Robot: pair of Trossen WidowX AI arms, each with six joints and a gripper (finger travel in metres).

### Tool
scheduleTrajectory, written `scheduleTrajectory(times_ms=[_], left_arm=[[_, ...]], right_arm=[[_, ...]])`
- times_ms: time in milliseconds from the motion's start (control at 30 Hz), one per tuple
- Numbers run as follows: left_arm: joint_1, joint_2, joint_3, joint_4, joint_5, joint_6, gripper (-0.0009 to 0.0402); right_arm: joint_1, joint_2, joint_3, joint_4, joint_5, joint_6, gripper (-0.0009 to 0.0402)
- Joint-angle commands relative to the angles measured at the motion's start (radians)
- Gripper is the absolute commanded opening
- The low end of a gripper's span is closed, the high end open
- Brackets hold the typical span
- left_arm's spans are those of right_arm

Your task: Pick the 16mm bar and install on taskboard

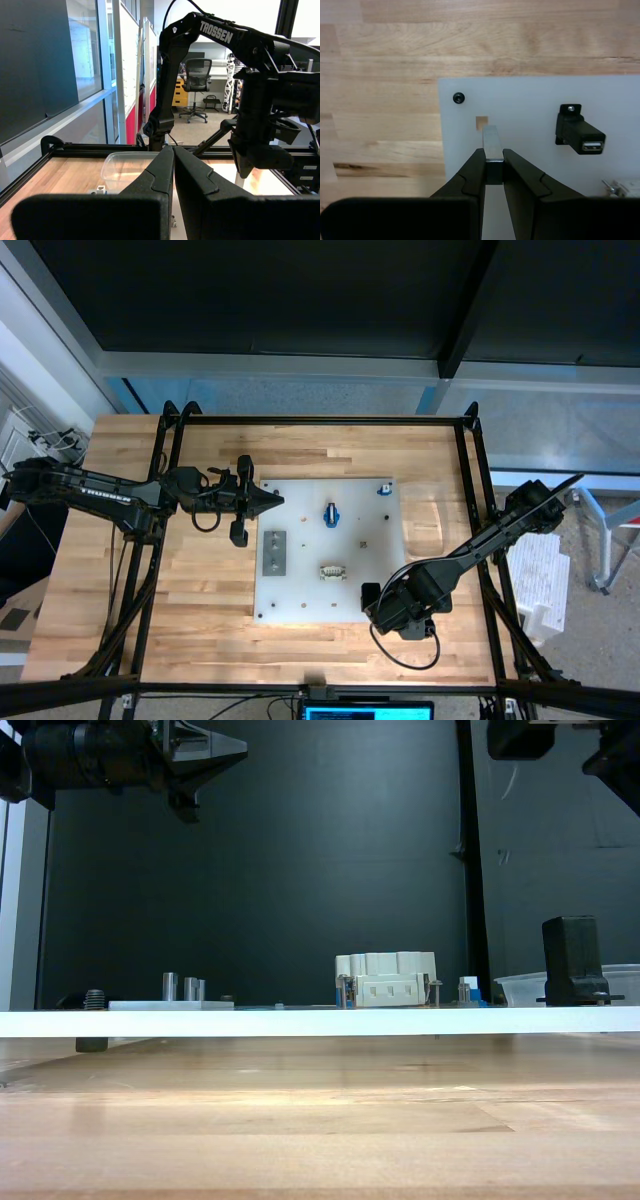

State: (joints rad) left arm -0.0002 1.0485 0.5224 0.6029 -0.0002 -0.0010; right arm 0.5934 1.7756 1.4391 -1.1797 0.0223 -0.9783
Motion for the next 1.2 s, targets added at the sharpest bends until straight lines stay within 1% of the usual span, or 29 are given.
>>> scheduleTrajectory(times_ms=[33, 100, 300, 400, 700, 1200], left_arm=[[0.000, 0.000, 0.000, 0.000, 0.000, 0.000, 0.0000], [0.000, 0.000, 0.000, 0.000, 0.000, 0.000, 0.0000], [0.000, 0.000, 0.000, 0.000, 0.000, 0.000, 0.0000], [0.000, 0.000, 0.000, 0.000, 0.000, 0.000, 0.0000], [0.000, 0.000, 0.000, 0.000, 0.000, 0.000, 0.0000], [0.000, 0.000, 0.000, 0.000, 0.000, 0.000, 0.0000]], right_arm=[[0.002, 0.000, -0.006, 0.005, 0.004, 0.011, 0.0000], [0.003, 0.000, -0.008, 0.006, 0.004, 0.028, 0.0000], [0.006, 0.009, -0.010, 0.015, 0.005, 0.032, 0.0000], [0.010, 0.021, -0.010, 0.020, 0.011, 0.062, 0.0000], [0.018, 0.033, -0.013, 0.023, 0.011, 0.062, 0.0000], [0.024, 0.033, -0.058, 0.068, 0.011, 0.061, 0.0000]])
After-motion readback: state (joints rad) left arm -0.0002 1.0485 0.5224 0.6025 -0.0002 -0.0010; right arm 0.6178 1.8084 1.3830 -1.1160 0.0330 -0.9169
